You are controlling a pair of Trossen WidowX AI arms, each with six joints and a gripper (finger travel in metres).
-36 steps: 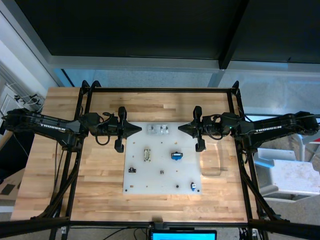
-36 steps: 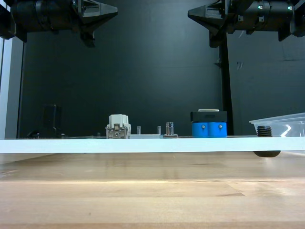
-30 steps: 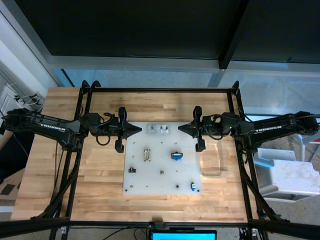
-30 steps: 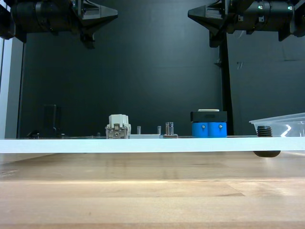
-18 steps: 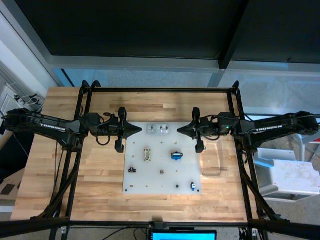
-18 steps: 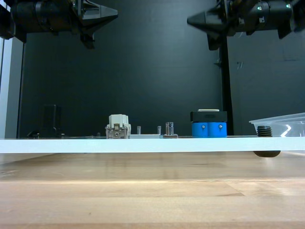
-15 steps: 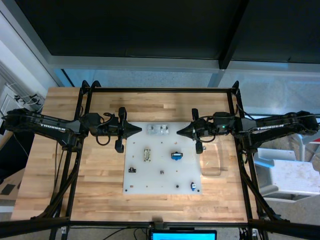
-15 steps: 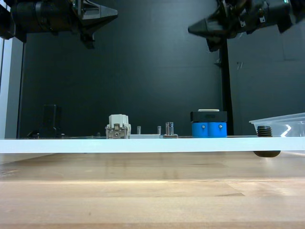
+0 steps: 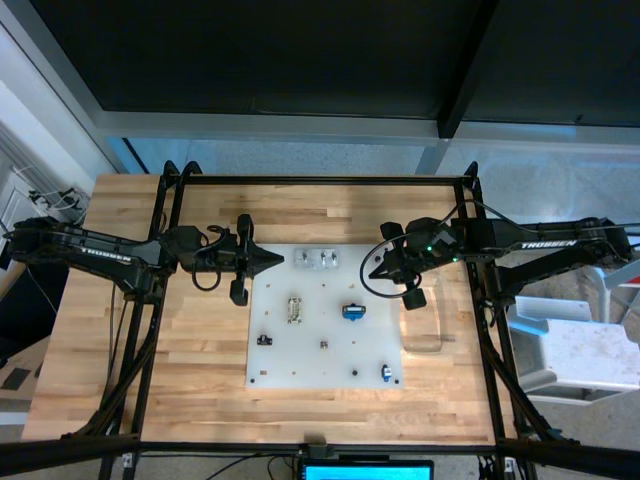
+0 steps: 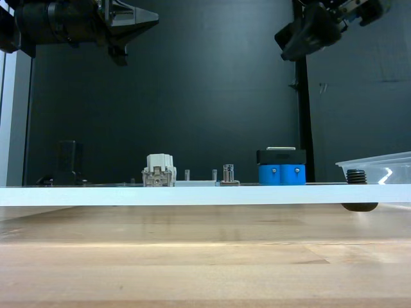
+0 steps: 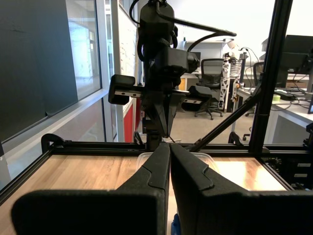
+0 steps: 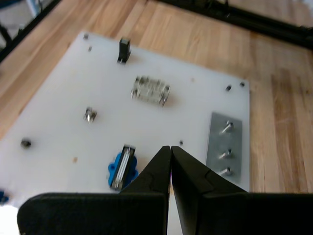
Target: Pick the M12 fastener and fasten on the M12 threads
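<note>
The black ribbed stud (image 10: 356, 175) stands bare on the white board (image 9: 300, 360) near its near right edge, and its ribs show. It appears too in the high view (image 9: 356, 372) and the right wrist view (image 12: 25, 143). The silver nut does not show in any view. My right gripper (image 9: 373, 273) hangs high over the board's far right part, tilted down, with its fingers (image 12: 161, 164) shut on nothing. My left gripper (image 9: 278, 260) hovers level at the board's far left edge, high above it (image 10: 156, 14), shut and empty (image 11: 169, 146).
A clear tray (image 9: 437, 330) lies on the wood just right of the board. On the board are a blue connector (image 9: 352, 311), a grey connector (image 10: 159, 171), a silver post (image 10: 228, 173), a clear block (image 9: 316, 259) and a small black post (image 12: 123, 50).
The right arm has swung in and tipped its gripper down toward the board, nearer the camera side. The left arm has not moved.
</note>
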